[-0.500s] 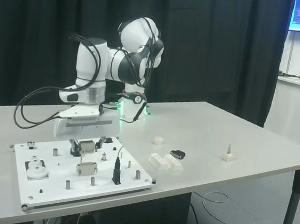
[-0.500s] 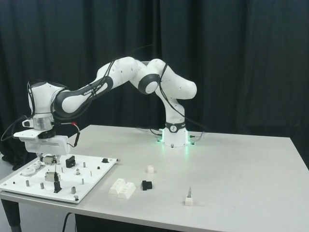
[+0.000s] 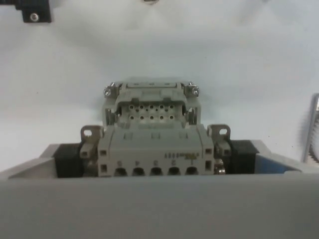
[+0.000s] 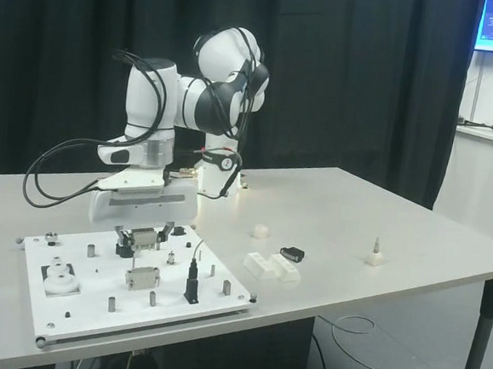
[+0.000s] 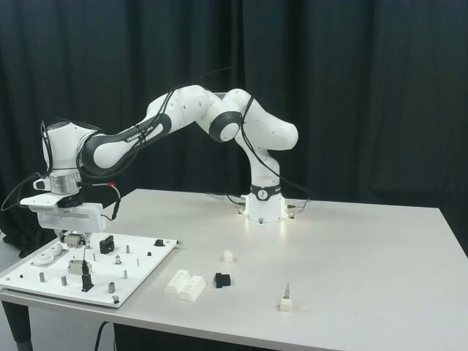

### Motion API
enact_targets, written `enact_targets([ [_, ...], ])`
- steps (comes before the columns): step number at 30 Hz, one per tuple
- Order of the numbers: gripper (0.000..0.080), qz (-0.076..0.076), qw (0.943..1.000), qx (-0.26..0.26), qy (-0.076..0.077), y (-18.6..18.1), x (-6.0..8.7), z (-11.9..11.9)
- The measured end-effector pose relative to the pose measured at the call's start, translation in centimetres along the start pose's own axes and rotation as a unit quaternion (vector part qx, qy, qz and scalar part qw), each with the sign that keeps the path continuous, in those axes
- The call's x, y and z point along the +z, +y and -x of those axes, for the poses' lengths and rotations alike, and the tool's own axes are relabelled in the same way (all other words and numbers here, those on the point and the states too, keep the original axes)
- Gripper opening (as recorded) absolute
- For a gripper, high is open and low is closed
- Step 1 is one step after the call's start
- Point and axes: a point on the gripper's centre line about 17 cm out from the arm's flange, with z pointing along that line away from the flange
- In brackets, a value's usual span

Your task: Place waterproof.

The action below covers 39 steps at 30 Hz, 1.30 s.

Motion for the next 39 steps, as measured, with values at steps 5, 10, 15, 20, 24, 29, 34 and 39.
enact_targets([
  [5,0.0620,-0.002,1.0000,0.000,0.000,-0.2,0.1,0.0],
  [10,0.0620,-0.011,0.9999,-0.001,-0.005,-0.9,0.2,0.0],
  [15,0.0620,-0.025,0.9996,0.002,-0.009,-2.3,0.4,-0.1],
  [20,0.0620,-0.047,0.9988,0.005,-0.017,-4.7,0.3,-0.4],
  [24,0.0620,-0.061,0.9978,0.008,-0.026,-6.9,-0.1,-0.6],
  [29,0.0620,-0.076,0.9961,0.013,-0.043,-9.9,-0.6,-0.8],
  [34,0.0620,-0.089,0.9939,0.018,-0.063,-13.1,-1.0,-0.9],
  [39,0.0620,-0.101,0.9910,0.024,-0.085,-16.4,-1.1,-0.8],
])
